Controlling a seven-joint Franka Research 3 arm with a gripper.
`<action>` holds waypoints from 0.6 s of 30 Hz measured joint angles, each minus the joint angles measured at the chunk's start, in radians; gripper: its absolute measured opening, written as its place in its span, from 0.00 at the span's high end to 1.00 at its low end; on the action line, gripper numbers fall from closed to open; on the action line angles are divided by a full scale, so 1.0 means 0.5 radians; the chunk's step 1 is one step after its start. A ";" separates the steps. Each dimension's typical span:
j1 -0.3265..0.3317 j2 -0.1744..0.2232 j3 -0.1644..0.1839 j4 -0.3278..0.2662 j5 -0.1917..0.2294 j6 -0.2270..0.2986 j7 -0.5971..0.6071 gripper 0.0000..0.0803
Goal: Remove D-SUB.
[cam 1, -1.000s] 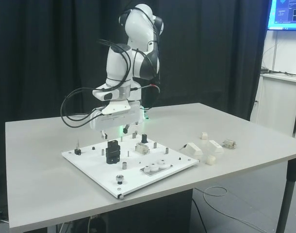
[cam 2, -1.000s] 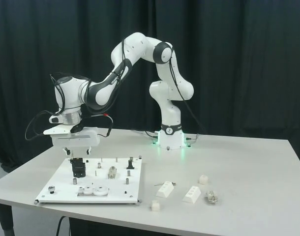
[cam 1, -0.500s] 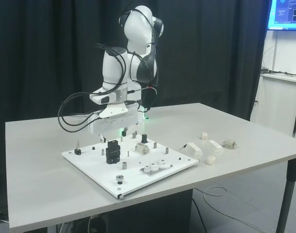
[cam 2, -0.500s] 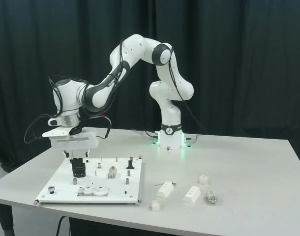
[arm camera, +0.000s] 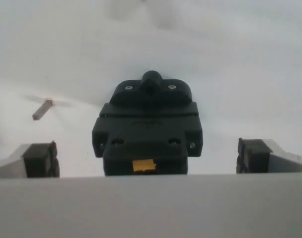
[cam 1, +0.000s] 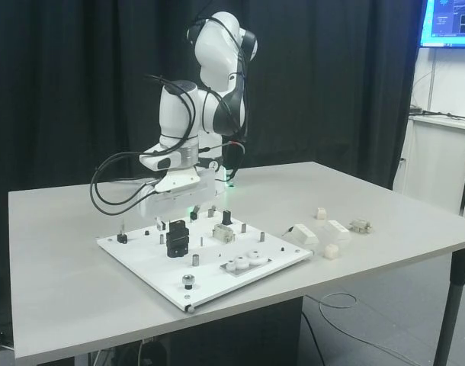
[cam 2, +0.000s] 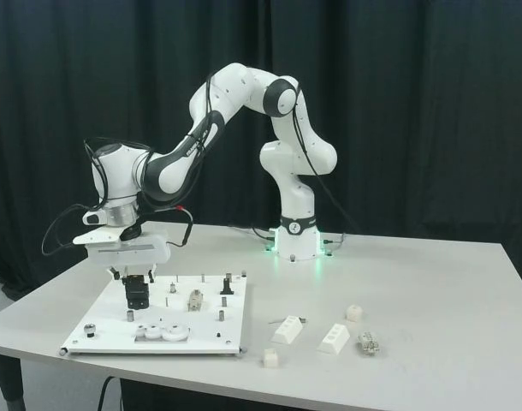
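White board (cam 1: pixel 217 282), D-SUB (arm camera: pixel 147 130) between open fingers (arm camera: pixel 39 159)

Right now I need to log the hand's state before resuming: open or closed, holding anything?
Hand: open, holding nothing; its fingers stand apart on either side of the black connector without touching it.

One white square assembly board (cam 1: pixel 217 267), carrying one black blocky plug (cam 1: pixel 176 237) directly beneath the gripper. Off the board, well away from the gripper: four white plastic blocks (cam 2: pixel 287 329), one small metal connector (cam 2: pixel 368 345).
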 joint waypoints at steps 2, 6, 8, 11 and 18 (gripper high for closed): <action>-0.001 0.007 0.000 0.000 0.000 0.007 0.000 0.00; -0.002 0.020 0.000 0.000 0.000 0.020 -0.001 0.00; -0.003 0.026 0.000 0.000 0.000 0.027 -0.008 0.00; -0.003 0.035 -0.001 0.000 0.000 0.039 -0.023 0.12; -0.001 0.041 0.002 0.000 0.006 0.040 -0.038 0.12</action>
